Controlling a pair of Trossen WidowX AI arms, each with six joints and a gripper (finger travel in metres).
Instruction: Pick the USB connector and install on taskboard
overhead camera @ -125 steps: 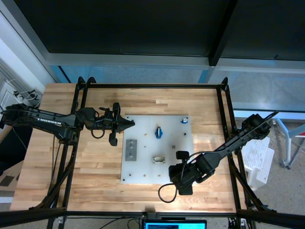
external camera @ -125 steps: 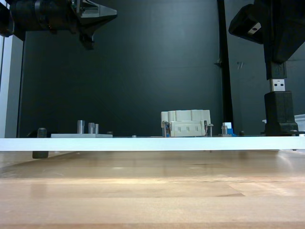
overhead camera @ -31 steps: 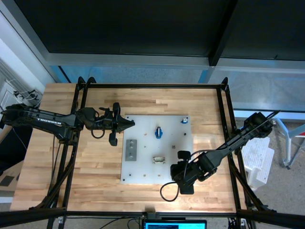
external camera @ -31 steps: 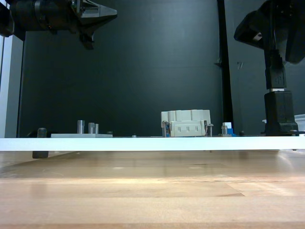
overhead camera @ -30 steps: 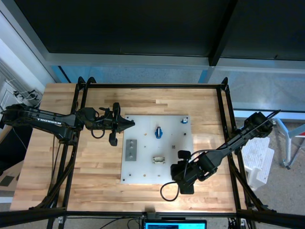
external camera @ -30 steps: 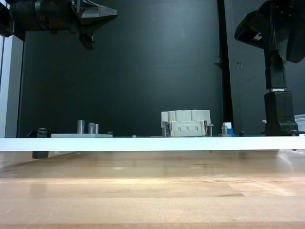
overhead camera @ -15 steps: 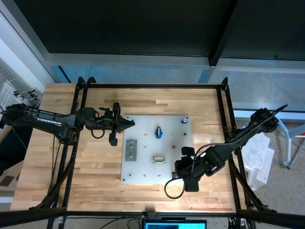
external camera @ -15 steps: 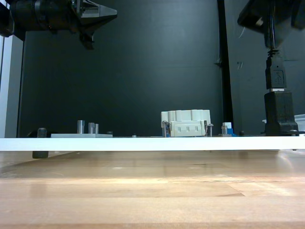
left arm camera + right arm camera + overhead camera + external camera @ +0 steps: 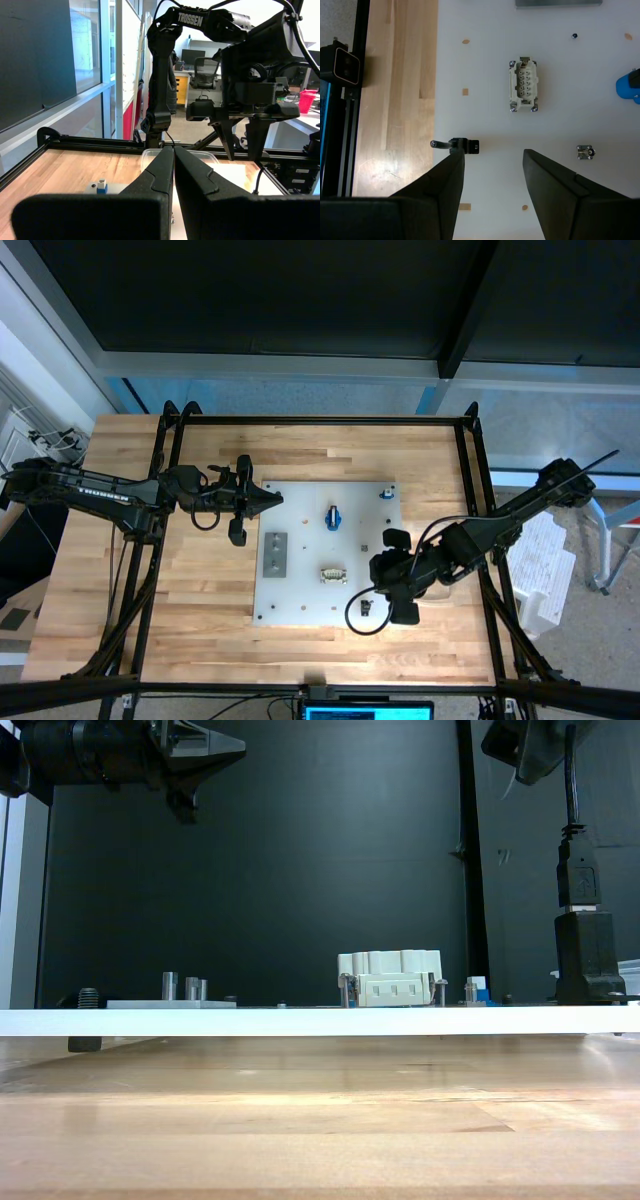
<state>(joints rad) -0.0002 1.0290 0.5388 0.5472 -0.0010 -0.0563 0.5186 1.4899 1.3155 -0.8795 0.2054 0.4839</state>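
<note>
The USB connector (image 9: 579, 880) stands plugged in at the lower right of the taskboard (image 9: 300, 540) — installation looks finished. Right gripper (image 9: 492, 160) hangs spread above it; next, withdraw clear. Left gripper (image 9: 268, 498), pressed together, hovers upper left.

You have the left gripper (image 9: 268, 498) at the taskboard (image 9: 300, 530)'s far left edge, the right gripper (image 9: 392, 578) over its near right part, and the USB connector (image 9: 366, 606) just beside it.

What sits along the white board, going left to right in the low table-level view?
Dark screw → grey metal block → silver multi-pin connector → small blue-and-white piece → USB connector, upright. Up high: left gripper hangs shut at left; right gripper open at right.
</note>
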